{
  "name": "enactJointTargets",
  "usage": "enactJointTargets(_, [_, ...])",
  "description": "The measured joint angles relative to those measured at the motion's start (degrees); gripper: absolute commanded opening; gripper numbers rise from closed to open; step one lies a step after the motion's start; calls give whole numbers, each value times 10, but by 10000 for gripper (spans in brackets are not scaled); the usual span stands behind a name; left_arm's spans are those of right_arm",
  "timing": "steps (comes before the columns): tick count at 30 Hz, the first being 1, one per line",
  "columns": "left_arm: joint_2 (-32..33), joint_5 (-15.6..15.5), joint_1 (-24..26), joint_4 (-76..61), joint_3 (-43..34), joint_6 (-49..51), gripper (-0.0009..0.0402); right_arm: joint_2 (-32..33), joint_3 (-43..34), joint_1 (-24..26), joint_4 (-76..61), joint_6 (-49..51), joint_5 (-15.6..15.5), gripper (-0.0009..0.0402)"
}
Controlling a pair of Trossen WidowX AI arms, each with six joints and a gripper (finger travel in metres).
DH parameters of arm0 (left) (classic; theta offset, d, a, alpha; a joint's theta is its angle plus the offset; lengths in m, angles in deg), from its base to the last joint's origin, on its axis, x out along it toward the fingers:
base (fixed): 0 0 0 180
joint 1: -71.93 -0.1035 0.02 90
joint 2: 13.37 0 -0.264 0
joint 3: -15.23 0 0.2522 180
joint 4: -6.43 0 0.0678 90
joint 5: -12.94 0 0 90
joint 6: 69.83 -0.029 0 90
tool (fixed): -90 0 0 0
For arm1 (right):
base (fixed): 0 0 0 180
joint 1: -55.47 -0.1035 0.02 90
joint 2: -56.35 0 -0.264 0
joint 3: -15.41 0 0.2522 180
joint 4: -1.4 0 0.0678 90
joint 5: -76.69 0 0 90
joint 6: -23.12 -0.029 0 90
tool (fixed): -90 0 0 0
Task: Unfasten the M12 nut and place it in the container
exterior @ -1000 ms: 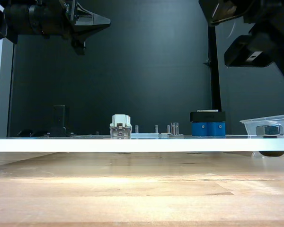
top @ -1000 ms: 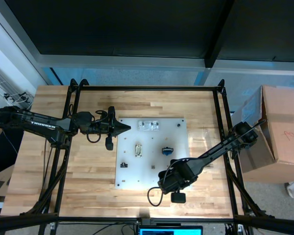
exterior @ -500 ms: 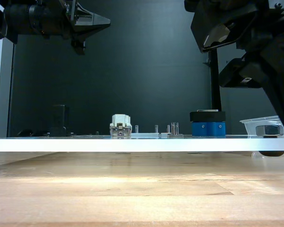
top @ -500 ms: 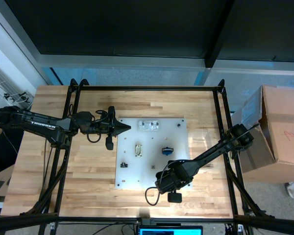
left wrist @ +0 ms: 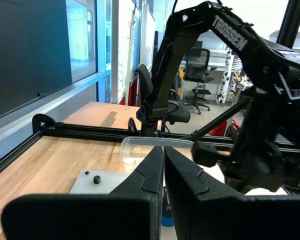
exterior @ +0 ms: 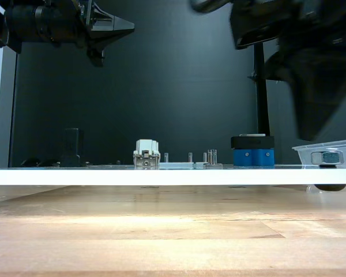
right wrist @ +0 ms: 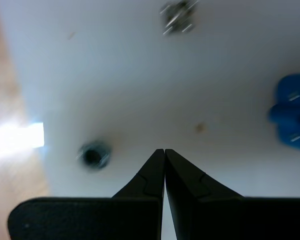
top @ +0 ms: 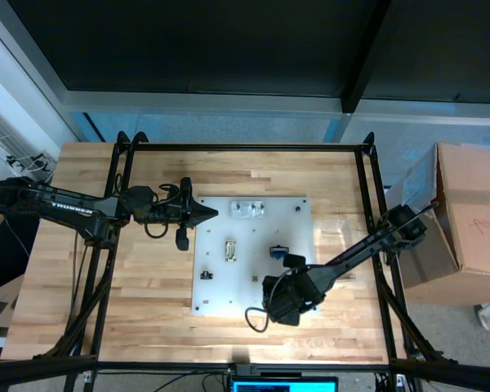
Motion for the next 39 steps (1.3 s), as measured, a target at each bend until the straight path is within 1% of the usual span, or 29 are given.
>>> enactJointTargets(4, [0,0,0,0,0,0,0,-10,-1,1,4,0,-55,0])
enactJointTargets(8, [0,0,0,0,0,0,0,-14,-1,1,28,8,-141,0])
enactJointTargets(9, [0,0,0,0,0,0,0,-14,-1,1,31,11,-158,0])
enactJointTargets(11, [0,0,0,0,0,0,0,-14,-1,0,41,14,-173,0])
enactJointTargets(21, [0,0,0,0,0,0,0,19,8,0,78,20,-175,0])
enactJointTargets(27, [0,0,0,0,0,0,0,24,10,1,82,22,-165,0])
enactJointTargets(30, [0,0,0,0,0,0,0,24,11,0,79,26,-155,0])
enactJointTargets(31, [0,0,0,0,0,0,0,23,11,1,74,29,-146,0])
enactJointTargets(32, [0,0,0,0,0,0,0,22,11,1,62,28,-122,0])
enactJointTargets(33, [0,0,0,0,0,0,0,20,11,1,42,18,-90,0])
enactJointTargets(34, [0,0,0,0,0,0,0,18,10,0,19,3,-44,0])
enactJointTargets(35, [0,0,0,0,0,0,0,16,7,0,1,-14,-12,0])
enactJointTargets(36, [0,0,0,0,0,0,0,13,3,1,-12,-22,4,0])
enactJointTargets(37, [0,0,0,0,0,0,0,10,1,1,-18,-26,10,0])
enactJointTargets(39, [0,0,0,0,0,0,0,5,-1,1,-23,-28,8,0])
